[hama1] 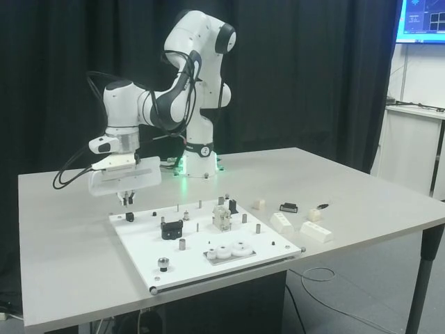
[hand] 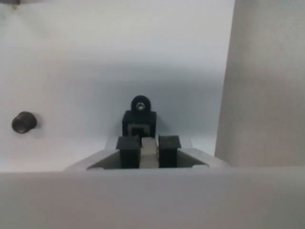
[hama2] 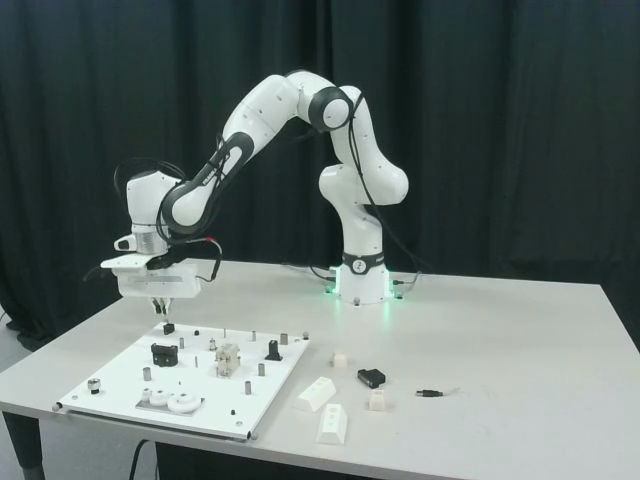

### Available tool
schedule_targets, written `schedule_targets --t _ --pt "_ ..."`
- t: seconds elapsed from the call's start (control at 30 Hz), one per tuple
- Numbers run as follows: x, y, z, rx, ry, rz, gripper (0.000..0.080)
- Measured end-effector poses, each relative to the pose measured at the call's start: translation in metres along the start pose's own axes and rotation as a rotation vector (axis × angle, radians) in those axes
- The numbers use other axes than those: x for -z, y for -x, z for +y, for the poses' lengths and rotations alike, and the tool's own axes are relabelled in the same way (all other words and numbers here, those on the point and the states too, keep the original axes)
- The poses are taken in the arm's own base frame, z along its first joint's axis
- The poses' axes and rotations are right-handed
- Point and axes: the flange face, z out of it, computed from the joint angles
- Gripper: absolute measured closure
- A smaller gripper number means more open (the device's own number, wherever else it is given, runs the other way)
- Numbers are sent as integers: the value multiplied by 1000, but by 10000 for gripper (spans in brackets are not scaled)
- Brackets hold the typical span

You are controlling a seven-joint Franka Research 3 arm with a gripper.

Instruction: Place Ethernet.

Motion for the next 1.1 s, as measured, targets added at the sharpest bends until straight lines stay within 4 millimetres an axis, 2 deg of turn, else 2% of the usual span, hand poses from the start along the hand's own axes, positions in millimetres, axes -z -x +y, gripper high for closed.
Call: schedule_targets --t 1.1 --pt "10 -3 -4 16 -1 9 723"
